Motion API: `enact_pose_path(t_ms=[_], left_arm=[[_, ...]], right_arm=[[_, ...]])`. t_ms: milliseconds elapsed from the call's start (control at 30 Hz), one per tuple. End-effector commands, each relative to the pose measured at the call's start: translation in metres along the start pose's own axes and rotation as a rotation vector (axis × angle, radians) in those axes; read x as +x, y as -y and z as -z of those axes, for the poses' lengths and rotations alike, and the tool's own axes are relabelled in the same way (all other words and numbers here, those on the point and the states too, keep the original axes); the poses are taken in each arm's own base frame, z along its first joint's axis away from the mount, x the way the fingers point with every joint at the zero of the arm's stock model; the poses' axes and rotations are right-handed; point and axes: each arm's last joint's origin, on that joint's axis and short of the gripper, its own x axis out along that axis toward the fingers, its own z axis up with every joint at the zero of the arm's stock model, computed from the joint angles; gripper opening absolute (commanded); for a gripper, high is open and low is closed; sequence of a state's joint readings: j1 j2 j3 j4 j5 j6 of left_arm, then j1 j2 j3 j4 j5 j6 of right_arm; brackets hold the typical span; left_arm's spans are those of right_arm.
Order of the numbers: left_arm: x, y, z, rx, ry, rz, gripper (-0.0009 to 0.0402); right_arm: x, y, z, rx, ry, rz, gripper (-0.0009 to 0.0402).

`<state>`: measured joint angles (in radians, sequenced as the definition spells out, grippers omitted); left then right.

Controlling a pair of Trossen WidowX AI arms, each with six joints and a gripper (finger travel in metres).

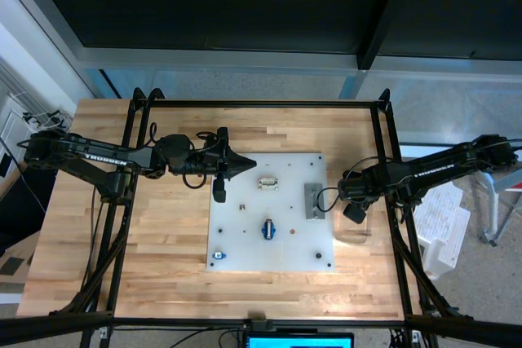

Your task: Pick the 16mm cylinder and install on the taskboard

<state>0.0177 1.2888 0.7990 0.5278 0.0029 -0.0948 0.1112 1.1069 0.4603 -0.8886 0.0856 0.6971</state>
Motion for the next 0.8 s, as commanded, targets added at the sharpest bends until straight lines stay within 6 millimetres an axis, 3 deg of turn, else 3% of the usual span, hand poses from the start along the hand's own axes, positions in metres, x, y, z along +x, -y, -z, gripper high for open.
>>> enact_pose_path(t_ms=[33, 167, 433, 633, 800], left_arm=[[0.0, 0.0, 0.0, 0.0, 0.0, 0.0, 0.0], [0.0, 0.0, 0.0, 0.0, 0.0, 0.0, 0.0], [0.0, 0.0, 0.0, 0.0, 0.0, 0.0, 0.0], [0.0, 0.0, 0.0, 0.0, 0.0, 0.0, 0.0], [0.0, 0.0, 0.0, 0.0, 0.0, 0.0, 0.0]], right_arm=[[0.0, 0.0, 0.0, -0.001, 0.004, -0.003, 0.0026], [-0.005, -0.002, -0.003, -0.009, 0.022, -0.021, -0.0002], [-0.035, -0.009, -0.014, -0.085, 0.03, -0.08, 0.0014], [-0.069, -0.014, -0.023, -0.196, 0.054, -0.101, 0.0014], [-0.109, -0.018, -0.034, -0.285, 0.117, -0.138, 0.0014]])
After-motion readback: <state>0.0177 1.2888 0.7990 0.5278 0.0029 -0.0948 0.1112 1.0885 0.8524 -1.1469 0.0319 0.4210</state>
